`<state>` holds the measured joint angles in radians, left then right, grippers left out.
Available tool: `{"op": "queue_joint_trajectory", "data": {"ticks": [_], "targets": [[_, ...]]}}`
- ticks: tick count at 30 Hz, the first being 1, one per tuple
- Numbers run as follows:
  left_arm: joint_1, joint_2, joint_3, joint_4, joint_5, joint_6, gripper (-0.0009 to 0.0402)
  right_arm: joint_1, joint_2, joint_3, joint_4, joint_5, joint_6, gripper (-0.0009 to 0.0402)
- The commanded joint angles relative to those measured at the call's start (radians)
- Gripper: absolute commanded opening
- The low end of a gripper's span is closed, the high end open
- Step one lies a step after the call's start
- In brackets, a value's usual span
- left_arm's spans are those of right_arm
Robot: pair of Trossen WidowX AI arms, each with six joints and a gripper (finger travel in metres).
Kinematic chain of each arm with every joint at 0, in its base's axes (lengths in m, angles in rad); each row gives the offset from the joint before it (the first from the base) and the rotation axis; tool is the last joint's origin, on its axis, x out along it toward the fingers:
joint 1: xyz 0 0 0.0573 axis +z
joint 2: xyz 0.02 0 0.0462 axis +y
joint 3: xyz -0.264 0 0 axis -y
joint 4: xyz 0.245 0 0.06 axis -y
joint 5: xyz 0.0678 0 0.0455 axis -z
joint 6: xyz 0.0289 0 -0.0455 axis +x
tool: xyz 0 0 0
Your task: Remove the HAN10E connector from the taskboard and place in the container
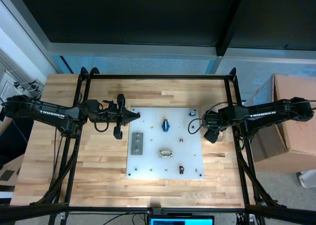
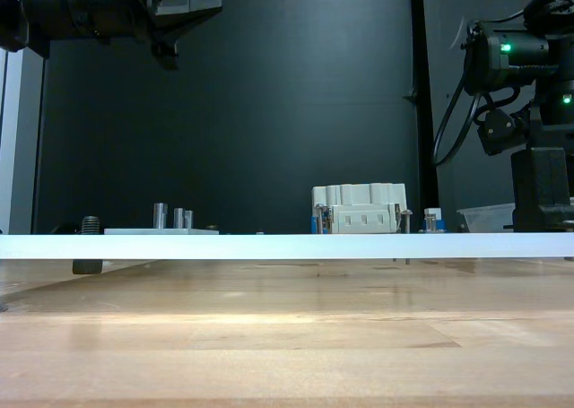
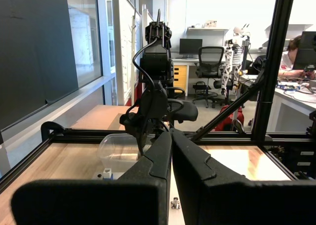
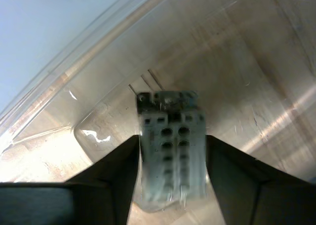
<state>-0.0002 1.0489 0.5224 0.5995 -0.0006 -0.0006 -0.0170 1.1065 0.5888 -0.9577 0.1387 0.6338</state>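
- Nearest me, a grey block [image 1: 166,154] sits on the white board [image 1: 148,165].
- At the board's right edge, I see my right gripper [image 4: 172,140] clamped on the connector [image 4: 170,117], over the clear container [image 4: 98,86].
- My left gripper [image 3: 171,133], fingers pressed together, hovers above the board's far left corner.

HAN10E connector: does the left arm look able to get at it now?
Probably not: the HAN10E connector is held in the right gripper over the clear container off the taskboard's right edge, while the left gripper hangs shut above its left edge.
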Motion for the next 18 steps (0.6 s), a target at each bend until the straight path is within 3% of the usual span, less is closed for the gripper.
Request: {"op": "queue_joint_trajectory", "data": {"ticks": [1, 9, 18], "targets": [[0.0, 0.0, 0.0, 0.0, 0.0, 0.0, 0.0, 0.001, 0.0, 0.0, 0.0, 0.0, 0.007, 0.0243], [0.0, 0.0, 0.0, 0.0, 0.0, 0.0, 0.0, 0.003, -0.005, 0.106, -0.121, -0.026, 0.01, 0.0311], [0.0, 0.0, 0.0, 0.0, 0.0, 0.0, 0.0, 0.003, -0.009, 0.307, -0.34, -0.027, 0.01, 0.0309]]}}
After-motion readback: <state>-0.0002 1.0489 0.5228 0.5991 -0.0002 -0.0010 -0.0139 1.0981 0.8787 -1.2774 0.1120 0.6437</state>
